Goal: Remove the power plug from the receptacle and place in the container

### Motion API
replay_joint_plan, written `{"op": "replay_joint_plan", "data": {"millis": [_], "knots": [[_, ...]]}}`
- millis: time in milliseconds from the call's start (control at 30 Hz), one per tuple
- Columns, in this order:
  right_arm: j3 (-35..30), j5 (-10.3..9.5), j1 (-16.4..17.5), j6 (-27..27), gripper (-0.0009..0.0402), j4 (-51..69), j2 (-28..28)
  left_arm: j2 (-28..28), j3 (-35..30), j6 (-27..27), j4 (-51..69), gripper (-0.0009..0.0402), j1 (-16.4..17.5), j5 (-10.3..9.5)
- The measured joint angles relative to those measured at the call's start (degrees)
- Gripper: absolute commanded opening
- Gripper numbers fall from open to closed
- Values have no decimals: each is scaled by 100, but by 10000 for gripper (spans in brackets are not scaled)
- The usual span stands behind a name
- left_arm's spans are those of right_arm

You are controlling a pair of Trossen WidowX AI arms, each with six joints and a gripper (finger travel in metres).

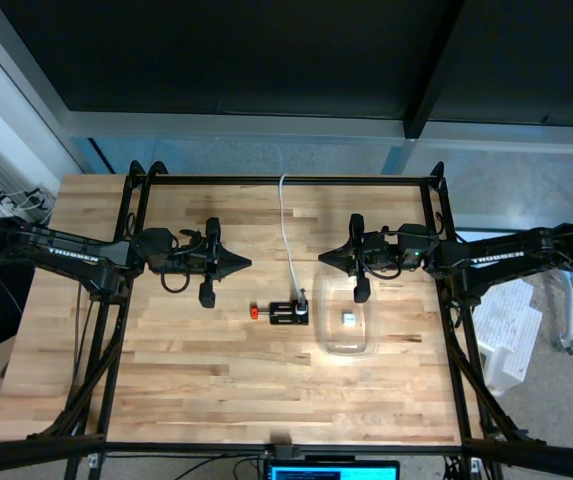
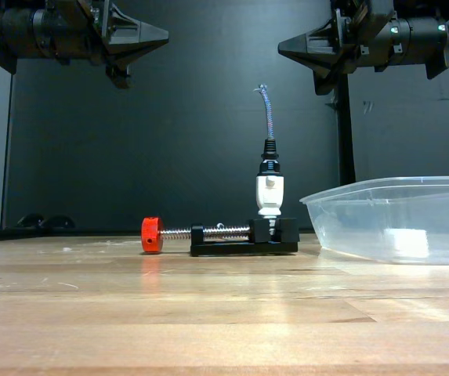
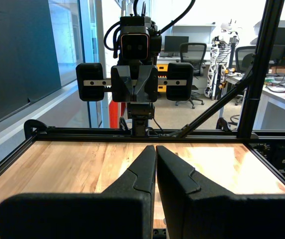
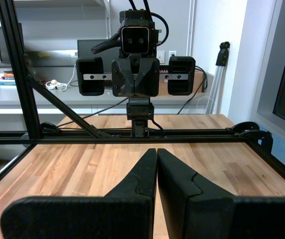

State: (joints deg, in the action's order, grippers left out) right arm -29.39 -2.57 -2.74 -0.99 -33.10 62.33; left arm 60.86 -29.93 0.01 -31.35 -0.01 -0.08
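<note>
Left gripper (image 1: 245, 263) hovering high, clenched, empty. Right gripper (image 1: 325, 258) hovering high near container (image 1: 347, 352), clenched, empty. Power plug (image 2: 269, 151) sitting upright in receptacle (image 2: 269, 192), vise (image 2: 244, 236) clamping receptacle, just beside container.

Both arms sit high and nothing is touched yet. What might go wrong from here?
Left gripper and right gripper both hang shut, high above the table.
1. The power plug stands upright in the receptacle, clamped in the small vise; a pull may lift the vise too.
2. The cable arches above the plug and may snag a descending gripper.
3. The container lies close beside the vise and could get nudged.
</note>
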Motion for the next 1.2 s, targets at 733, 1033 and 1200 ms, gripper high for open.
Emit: {"op": "replay_joint_plan", "data": {"millis": [733,1033,1200], "knots": [[-988,-22,179,-269,0,2896,92,0,-2,0,2,0,0,2],[-2468,186,645,-256,2,5888,911,0,0,0,2,0,0,2],[-3180,302,772,-339,50,6900,1547,0,-2,0,2,0,0,2]]}}
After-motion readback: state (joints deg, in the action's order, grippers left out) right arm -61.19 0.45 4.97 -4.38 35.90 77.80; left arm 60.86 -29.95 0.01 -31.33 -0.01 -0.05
